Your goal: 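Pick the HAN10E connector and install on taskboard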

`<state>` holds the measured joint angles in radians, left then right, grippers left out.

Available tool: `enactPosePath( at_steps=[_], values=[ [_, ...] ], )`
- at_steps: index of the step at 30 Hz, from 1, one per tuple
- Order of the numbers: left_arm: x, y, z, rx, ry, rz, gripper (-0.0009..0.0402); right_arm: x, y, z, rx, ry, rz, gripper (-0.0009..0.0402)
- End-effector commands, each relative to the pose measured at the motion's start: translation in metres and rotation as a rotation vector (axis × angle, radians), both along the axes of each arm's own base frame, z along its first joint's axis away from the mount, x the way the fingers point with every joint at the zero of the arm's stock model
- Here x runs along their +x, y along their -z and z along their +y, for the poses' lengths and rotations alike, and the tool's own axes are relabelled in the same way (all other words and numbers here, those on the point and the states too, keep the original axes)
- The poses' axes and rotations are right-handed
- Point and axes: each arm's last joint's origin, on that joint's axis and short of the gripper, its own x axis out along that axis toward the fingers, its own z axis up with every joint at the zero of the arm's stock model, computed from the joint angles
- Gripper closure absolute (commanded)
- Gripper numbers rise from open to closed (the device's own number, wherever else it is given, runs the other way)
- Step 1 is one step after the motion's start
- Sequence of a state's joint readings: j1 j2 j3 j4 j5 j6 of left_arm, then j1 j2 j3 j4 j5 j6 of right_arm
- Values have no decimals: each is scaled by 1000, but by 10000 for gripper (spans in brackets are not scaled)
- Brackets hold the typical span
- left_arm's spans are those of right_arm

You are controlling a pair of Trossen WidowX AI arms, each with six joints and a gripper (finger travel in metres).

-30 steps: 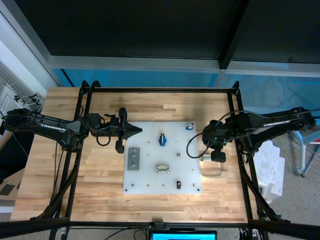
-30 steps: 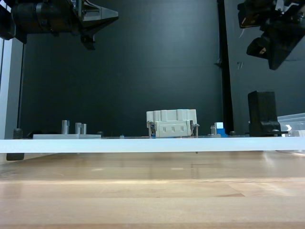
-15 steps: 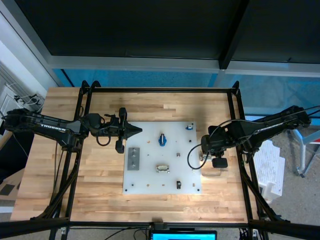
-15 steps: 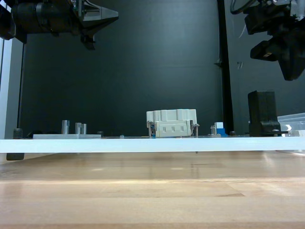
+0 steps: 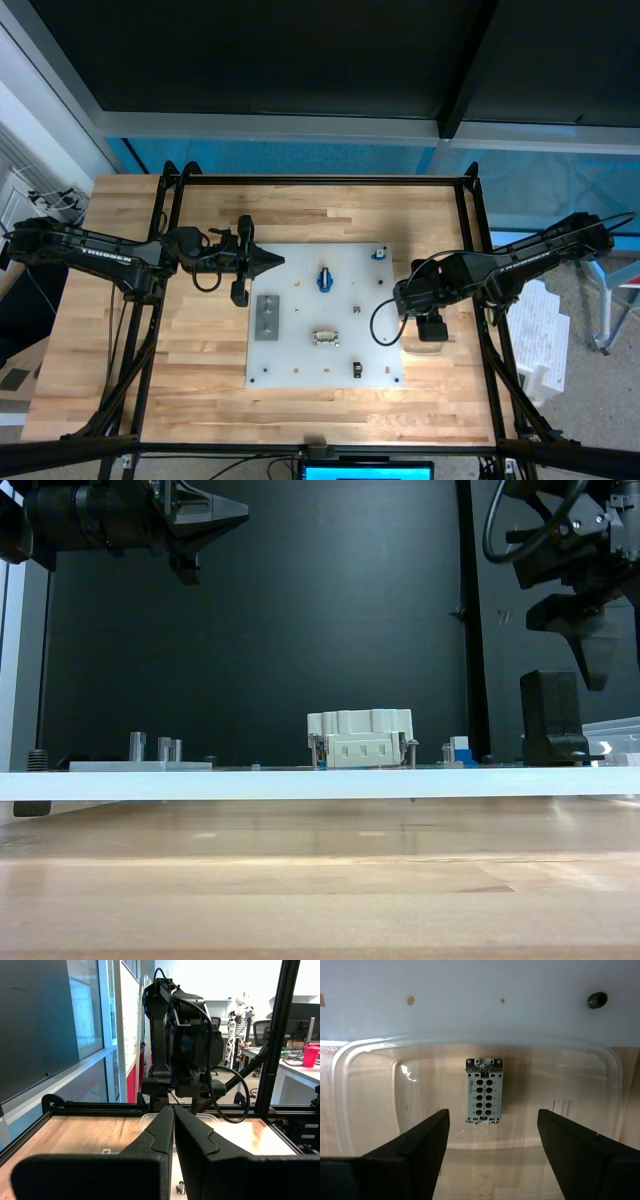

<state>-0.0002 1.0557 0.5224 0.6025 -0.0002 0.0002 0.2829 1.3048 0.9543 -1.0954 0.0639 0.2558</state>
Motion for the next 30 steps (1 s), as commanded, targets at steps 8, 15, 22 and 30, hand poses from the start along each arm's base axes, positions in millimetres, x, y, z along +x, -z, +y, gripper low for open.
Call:
enactPosePath(
  at_steps=[8,15,22,30],
  values=[
    [0,0,0,0,0,0,392,-4,26,1,-4,-7,-9,106],
    [0,0,0,0,0,0,392,-6,38,1,-12,-8,-23,93],
    [0,0,0,0,0,0,392,-6,52,0,-24,-8,0,93],
    [0,0,0,0,0,0,392,-8,63,-1,-18,-6,-15,96]
  ],
)
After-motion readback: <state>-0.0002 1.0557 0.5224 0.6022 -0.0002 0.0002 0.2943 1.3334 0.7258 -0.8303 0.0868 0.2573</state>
